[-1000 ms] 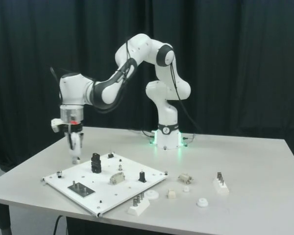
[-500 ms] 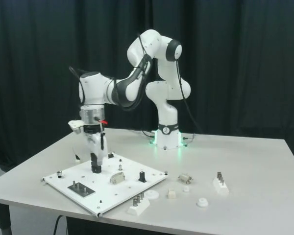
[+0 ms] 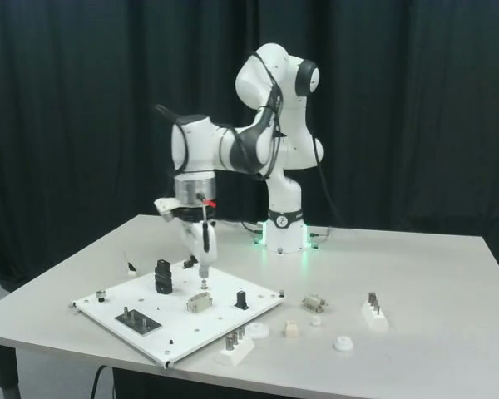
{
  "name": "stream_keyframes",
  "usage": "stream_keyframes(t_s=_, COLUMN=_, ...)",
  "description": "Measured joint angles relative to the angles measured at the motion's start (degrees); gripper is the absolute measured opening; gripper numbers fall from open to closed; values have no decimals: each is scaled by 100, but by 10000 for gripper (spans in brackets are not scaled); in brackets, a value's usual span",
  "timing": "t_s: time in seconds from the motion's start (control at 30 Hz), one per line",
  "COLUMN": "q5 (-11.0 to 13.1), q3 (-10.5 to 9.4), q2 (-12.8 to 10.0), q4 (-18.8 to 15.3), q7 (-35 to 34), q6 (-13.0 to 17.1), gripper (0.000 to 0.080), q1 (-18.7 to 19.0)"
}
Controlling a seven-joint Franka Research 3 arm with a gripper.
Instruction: Pick waterproof.
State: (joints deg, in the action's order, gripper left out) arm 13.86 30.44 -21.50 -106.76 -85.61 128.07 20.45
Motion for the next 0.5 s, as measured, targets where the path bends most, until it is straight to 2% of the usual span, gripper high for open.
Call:
stream_keyframes(t_s=0.27, q5=-579, q3=-1, q2=70, q4=-7, q7=-1399, q6=-12, gripper=800, q1=358)
stream_keyframes(t_s=0.5, q5=-916, q3=-5, q2=162, q4=-81, q7=-2378, q6=-44, gripper=800, q1=550)
